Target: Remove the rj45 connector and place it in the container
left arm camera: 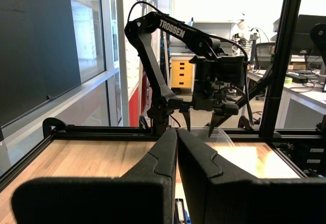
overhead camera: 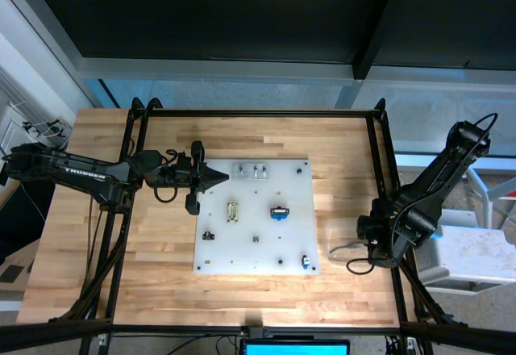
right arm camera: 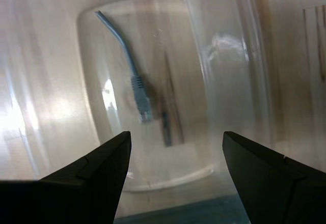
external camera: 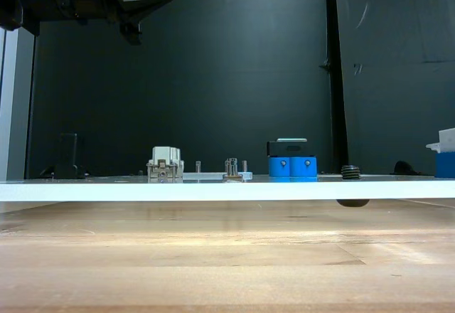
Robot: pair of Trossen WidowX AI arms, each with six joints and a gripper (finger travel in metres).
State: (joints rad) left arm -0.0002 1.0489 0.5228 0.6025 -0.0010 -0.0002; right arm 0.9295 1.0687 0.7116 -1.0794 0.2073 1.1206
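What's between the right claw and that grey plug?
Only air, right wrist view: open right gripper above the rj45 connector lying in the container. Shut left gripper hovers by the board's left edge.

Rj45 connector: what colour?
Rj45 connector: grey-blue, best in right wrist view, in the container below open right pincer; left pincer shut above the board.

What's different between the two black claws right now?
The left gripper is shut; the right gripper is open. The left gripper hovers high over the white board's left edge; the right gripper hangs just above the container, where the rj45 connector lies. Both are black and hold nothing.
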